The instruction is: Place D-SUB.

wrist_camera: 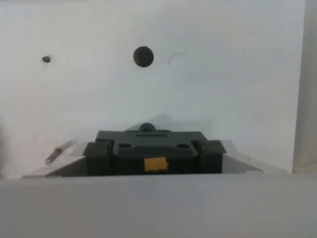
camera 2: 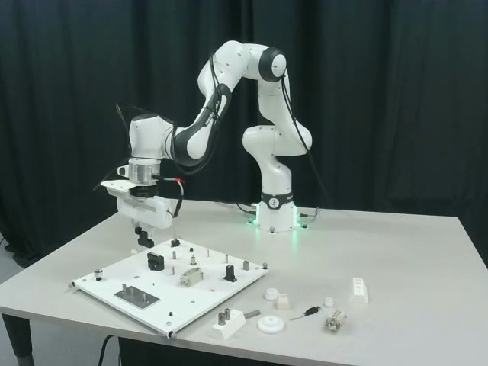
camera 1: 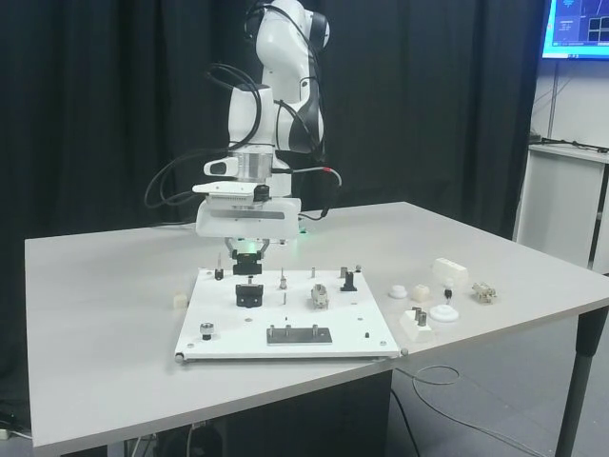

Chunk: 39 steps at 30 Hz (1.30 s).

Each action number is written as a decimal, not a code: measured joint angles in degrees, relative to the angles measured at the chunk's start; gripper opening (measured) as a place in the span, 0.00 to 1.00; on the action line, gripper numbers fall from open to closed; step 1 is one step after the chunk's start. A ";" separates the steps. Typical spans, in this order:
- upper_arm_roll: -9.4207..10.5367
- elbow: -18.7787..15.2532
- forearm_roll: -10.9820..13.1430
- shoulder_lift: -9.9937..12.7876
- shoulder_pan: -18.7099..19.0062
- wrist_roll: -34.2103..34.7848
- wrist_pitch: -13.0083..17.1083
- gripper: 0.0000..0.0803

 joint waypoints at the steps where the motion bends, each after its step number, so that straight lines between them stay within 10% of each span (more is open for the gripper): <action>1: 0.00 0.00 0.00 0.00 0.00 0.00 0.00 0.47; 39: 3.56 0.12 2.35 -0.04 4.44 -0.04 0.06 0.47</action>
